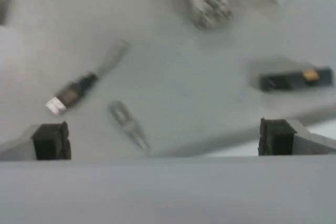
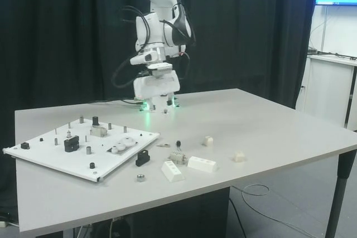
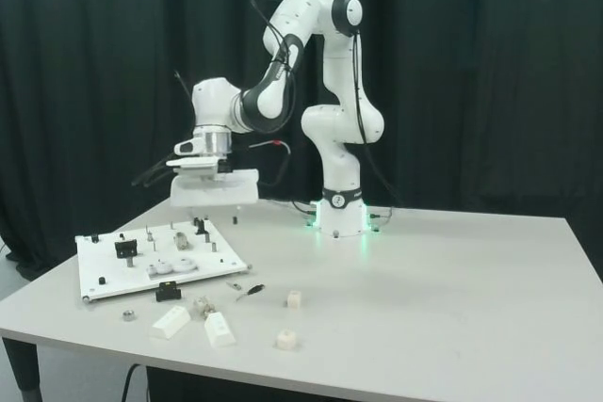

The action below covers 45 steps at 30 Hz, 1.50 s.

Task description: Remove BNC.

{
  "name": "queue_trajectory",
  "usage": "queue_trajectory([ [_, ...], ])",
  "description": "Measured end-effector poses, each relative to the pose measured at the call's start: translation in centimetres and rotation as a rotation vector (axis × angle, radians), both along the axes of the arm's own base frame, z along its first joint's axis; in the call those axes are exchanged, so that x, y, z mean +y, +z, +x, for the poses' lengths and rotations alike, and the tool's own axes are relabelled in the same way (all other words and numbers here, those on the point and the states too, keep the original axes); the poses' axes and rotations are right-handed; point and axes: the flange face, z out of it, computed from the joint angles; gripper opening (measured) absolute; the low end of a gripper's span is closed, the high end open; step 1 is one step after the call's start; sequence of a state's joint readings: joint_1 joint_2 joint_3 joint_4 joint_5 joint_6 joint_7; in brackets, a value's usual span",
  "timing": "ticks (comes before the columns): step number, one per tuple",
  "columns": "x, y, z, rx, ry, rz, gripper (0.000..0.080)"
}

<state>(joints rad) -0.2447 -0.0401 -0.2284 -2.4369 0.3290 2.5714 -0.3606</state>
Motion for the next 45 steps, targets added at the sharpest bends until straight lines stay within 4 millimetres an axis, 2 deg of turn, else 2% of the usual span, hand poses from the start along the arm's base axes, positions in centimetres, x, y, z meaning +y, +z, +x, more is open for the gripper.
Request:
queue_trajectory([
  [13,-6.4,1.3,-3.8,0.007,-0.111,-0.051,0.0800],
  [23,-11.7,1.9,-8.1,0.008,-0.265,-0.055,0.0800],
  [31,-15.3,2.1,-11.5,0.008,-0.420,-0.039,0.0800],
  [38,-17.1,2.1,-12.7,0.016,-0.504,-0.024,0.0800],
  [45,-17.8,1.7,-12.6,0.025,-0.627,0.001,0.0800],
])
